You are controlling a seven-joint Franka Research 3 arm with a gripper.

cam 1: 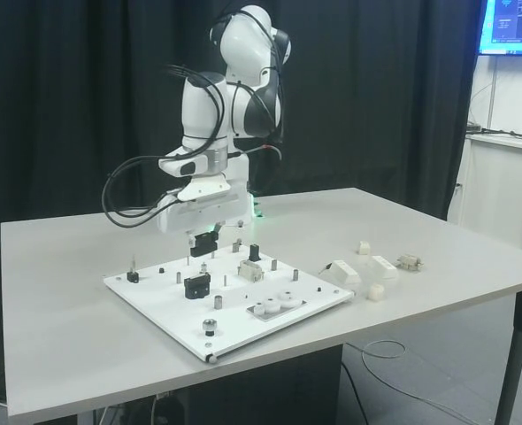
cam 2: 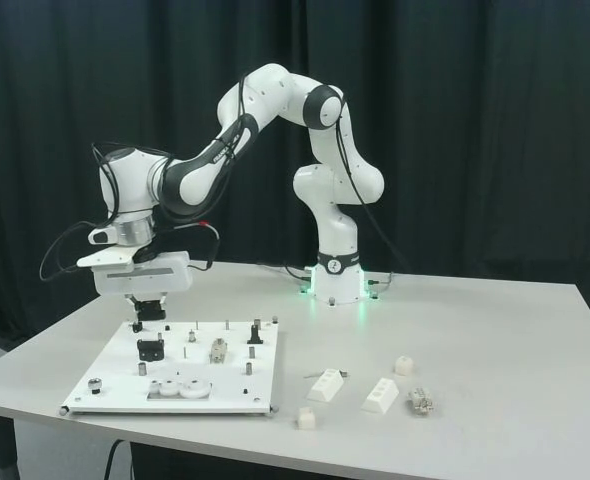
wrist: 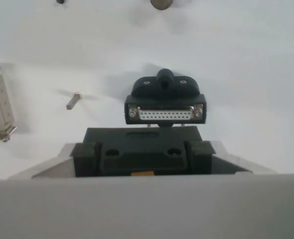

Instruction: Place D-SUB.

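Black curtains hang behind the grey table where my fingers, clenched on the black D-SUB at centre frame, hold it above the white board; it looks light, rigid and best gripped across its plastic hood.

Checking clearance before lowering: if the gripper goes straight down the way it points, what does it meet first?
The gripper holds the black D-SUB connector; that would probably reach bare white board first, though depth is unclear.
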